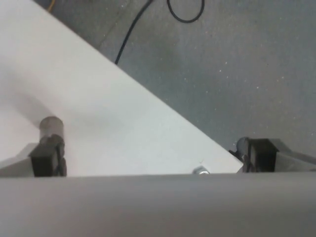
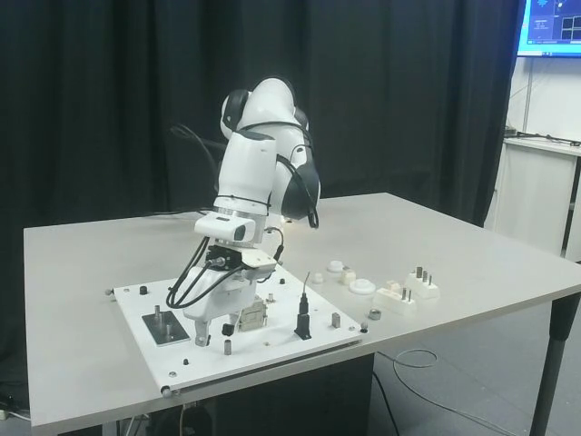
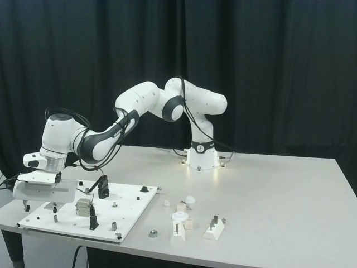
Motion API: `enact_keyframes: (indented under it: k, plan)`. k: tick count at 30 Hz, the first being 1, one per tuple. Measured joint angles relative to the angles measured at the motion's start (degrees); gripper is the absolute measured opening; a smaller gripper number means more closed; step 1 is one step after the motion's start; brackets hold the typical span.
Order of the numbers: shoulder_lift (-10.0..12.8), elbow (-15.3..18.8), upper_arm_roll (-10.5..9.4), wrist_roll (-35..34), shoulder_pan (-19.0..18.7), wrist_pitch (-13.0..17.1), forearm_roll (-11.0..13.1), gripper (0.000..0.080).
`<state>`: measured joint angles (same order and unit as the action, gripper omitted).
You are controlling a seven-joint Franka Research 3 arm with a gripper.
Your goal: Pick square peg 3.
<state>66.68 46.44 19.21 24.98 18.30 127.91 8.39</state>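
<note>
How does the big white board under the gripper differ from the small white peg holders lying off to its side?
The white board is wide, flat and carries many fixtures; the peg holders are small raised blocks with a few upright pegs. The gripper hangs over the board, not over the holders. Both are white and rest on the grey table.

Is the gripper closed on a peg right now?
No: in the wrist view the gripper stands open, its black fingertips wide apart over the white board, one just beside a small grey peg.
</note>
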Motion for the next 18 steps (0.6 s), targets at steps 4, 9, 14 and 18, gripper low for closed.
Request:
enact_keyframes:
  k: [4, 9, 14, 18]
  plan:
    - [0.0, -0.1, 0.0, 0.0, 0.0, 0.2, 0.0, 0.08]
    - [-0.1, -0.4, 0.0, 0.0, -0.1, 0.2, 0.0, 0.08]
    - [-0.3, -0.6, 0.0, 0.0, -0.1, 0.2, 0.0, 0.08]
    - [-0.5, -0.6, 0.0, 0.0, -0.2, 0.1, 0.0, 0.08]
